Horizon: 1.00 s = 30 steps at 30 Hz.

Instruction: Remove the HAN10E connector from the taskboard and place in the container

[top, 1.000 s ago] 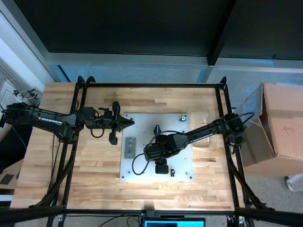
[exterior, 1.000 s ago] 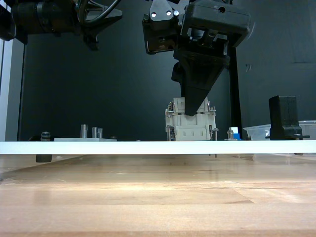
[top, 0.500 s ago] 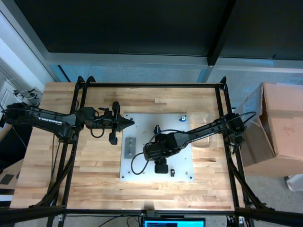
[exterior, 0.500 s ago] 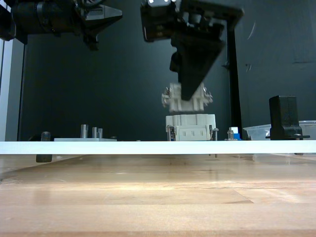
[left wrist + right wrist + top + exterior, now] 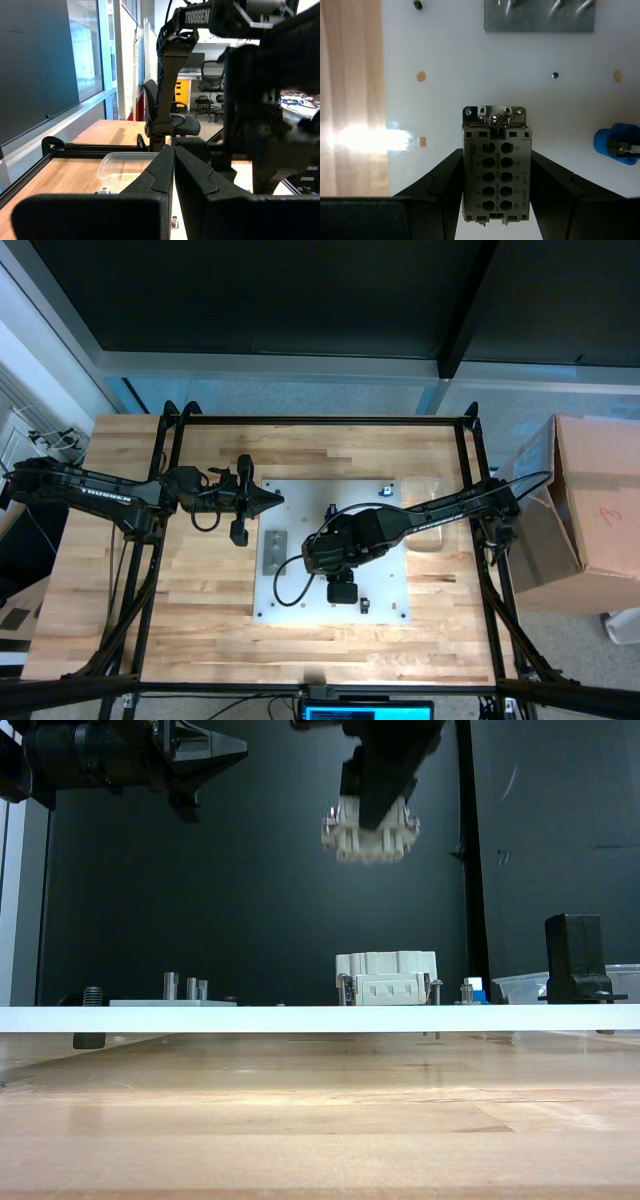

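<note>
Reading the right gripper as clamped on the HAN10E connector, with a matte black wedge-shaped finger flat against each long side. The part is a pale grey moulded plastic block, rectangular, with two columns of five round contact holes in its face and a bright metal screw and bracket at one end. It hangs in the air, fully clear of its seat. In the low view I see open space between it and the mating housing, a squat off-white box with ribbed sides and small steel screws at its corners, sitting on the taskboard. The board is a smooth white sheet on the butcher-block wooden table. The container is a clear thin-walled plastic tub with rounded corners, just off the board's right edge, and I see no connector in it. The left gripper hovers over the board's left edge, well apart from the right arm, with its black tapered fingers pressed together along one seam and nothing between them. Also on the board are a dull grey metal plate with short round pegs, a blue cylindrical fitting and a black blocky post.
</note>
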Each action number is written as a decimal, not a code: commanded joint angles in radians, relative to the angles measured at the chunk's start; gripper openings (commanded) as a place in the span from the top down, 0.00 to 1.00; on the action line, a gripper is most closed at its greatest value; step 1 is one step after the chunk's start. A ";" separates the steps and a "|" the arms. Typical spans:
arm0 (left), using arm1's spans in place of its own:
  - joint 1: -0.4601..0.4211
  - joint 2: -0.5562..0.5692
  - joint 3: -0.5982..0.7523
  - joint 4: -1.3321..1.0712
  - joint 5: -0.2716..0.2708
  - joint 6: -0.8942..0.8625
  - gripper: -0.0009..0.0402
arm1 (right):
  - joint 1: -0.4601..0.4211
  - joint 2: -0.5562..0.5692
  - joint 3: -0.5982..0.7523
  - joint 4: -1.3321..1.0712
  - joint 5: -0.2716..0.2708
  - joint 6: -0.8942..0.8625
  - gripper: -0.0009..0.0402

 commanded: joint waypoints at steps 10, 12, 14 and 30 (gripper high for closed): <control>0.000 0.000 0.000 0.000 0.000 0.000 0.98 | 0.044 -0.002 0.002 -0.011 0.000 0.018 0.94; 0.000 0.000 0.000 0.000 0.000 0.000 0.98 | 0.060 -0.005 0.002 -0.014 0.000 0.034 0.94; 0.000 0.000 0.000 0.000 0.000 0.000 0.98 | 0.079 -0.012 0.002 -0.019 0.000 0.035 0.94; 0.000 0.000 0.000 0.000 0.000 0.000 0.98 | 0.190 -0.156 -0.195 -0.011 0.009 0.179 0.94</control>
